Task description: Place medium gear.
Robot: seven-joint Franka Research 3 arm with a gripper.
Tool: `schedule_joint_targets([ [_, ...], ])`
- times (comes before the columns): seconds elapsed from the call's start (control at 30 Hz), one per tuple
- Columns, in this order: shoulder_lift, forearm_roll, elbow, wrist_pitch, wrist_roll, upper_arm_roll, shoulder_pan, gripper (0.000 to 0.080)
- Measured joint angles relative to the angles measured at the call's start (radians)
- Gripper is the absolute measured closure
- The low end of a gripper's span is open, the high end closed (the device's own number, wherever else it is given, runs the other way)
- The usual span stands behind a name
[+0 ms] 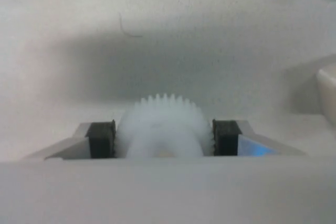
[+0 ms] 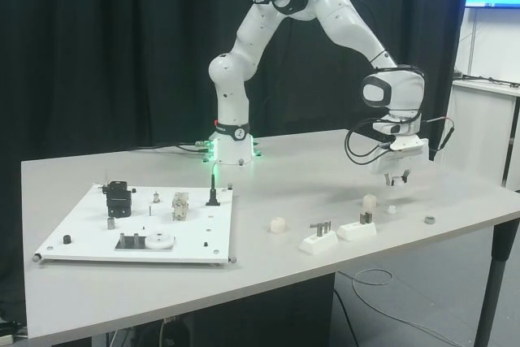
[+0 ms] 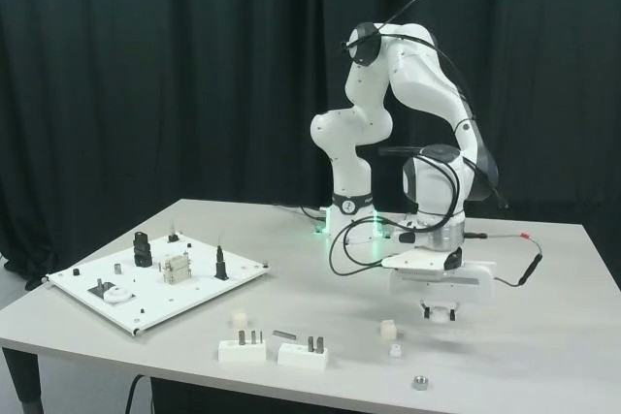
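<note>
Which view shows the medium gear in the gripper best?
The wrist view: the medium gear fills the centre, its teeth visible, clamped between the black pads of the gripper. In both room views it is only a small white shape under the gripper, above the table.

Wrist view: mounted on the arm, aimed down past both fingertips, very close to the counter (image 1: 173, 40); covers only a small patch of surface.

First room view: set off the counter's (image 2: 276, 274) front, facing the black curtain (image 2: 106, 46), at middling distance; takes in the whole Franka arm (image 2: 317, 6) and the white assembly board (image 2: 195, 237).

Second room view: also from the front, slightly raised, shifted toward the other end.

Shared by both room views: arm, board, small white fixtures (image 3: 277, 351) near the front edge.
</note>
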Motion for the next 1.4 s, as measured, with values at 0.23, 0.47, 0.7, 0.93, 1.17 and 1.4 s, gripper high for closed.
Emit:
schedule_joint_targets([
  [0.23, -0.022, 0.0, 0.0, -0.021, -0.006, -0.006, -0.002, 0.0407],
  [0.47, -0.029, 0.0, 0.001, -0.025, -0.01, -0.007, -0.002, 0.0407],
  [0.7, -0.03, 0.0, 0.002, -0.025, -0.013, -0.007, -0.001, 0.0407],
  [0.93, -0.03, 0.0, 0.003, -0.025, -0.015, -0.007, -0.001, 0.0407],
  [1.17, -0.03, 0.0, 0.004, -0.025, -0.015, -0.007, 0.0, 0.0407],
  [1.4, -0.03, 0.0, 0.004, -0.025, -0.016, -0.007, 0.0, 0.0407],
])
